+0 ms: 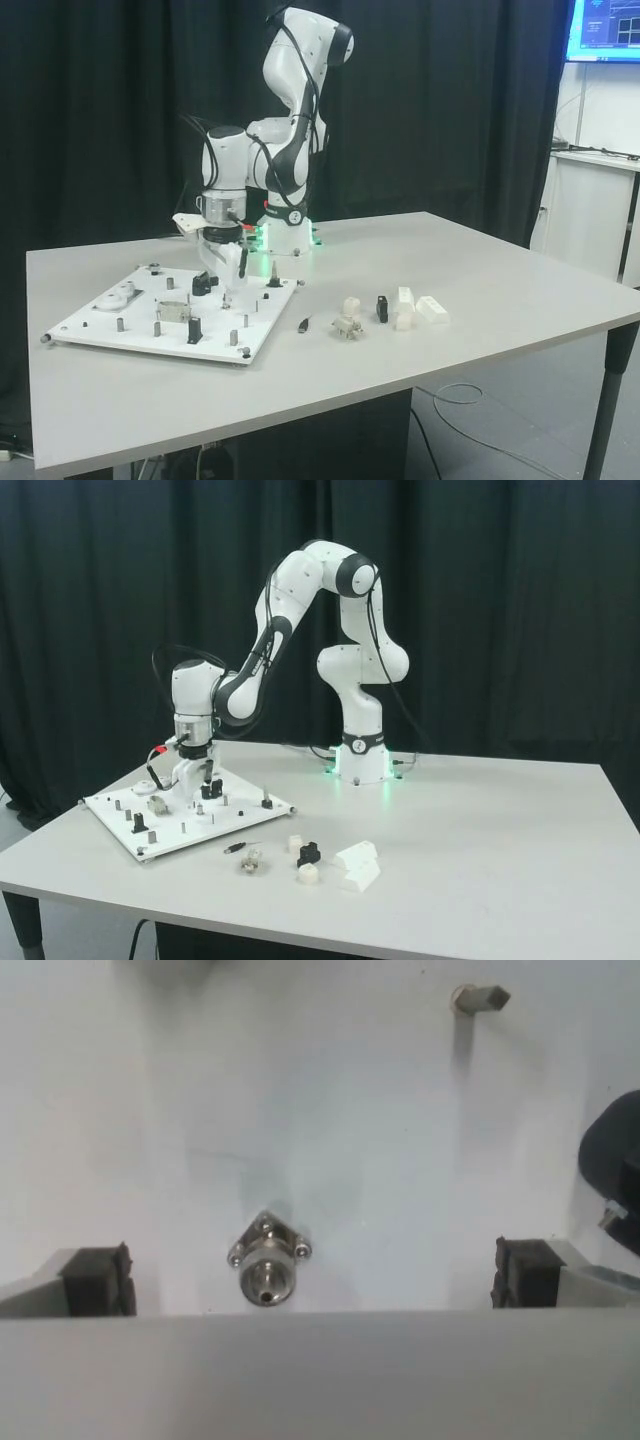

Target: Remove BNC.

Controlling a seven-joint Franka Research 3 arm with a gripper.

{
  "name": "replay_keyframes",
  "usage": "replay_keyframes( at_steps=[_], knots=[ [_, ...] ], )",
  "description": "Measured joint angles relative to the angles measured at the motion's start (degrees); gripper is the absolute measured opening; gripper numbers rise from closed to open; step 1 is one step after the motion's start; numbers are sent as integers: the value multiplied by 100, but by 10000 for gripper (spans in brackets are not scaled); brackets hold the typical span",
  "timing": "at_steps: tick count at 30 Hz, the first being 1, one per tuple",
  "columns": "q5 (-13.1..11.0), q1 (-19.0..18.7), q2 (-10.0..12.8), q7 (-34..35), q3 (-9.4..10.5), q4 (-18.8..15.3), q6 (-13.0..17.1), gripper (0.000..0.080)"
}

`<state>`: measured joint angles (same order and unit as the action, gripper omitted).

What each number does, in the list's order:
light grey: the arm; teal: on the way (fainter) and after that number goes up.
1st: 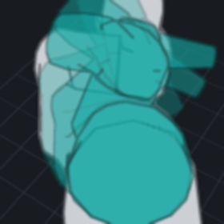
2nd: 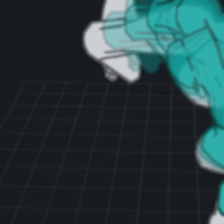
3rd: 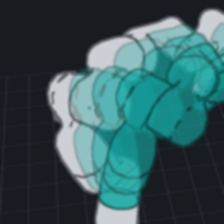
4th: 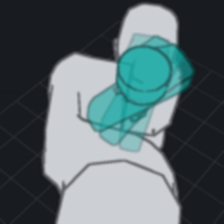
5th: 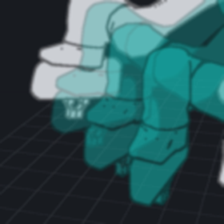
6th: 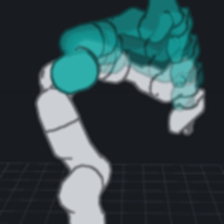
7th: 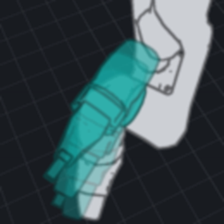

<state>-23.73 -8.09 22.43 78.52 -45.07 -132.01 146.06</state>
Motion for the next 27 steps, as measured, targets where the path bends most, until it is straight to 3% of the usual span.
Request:
replay_keyframes(
  at_steps=[27],
  knots=[
    [-295,18,126,-104,155,-7,271,800]
  ],
)
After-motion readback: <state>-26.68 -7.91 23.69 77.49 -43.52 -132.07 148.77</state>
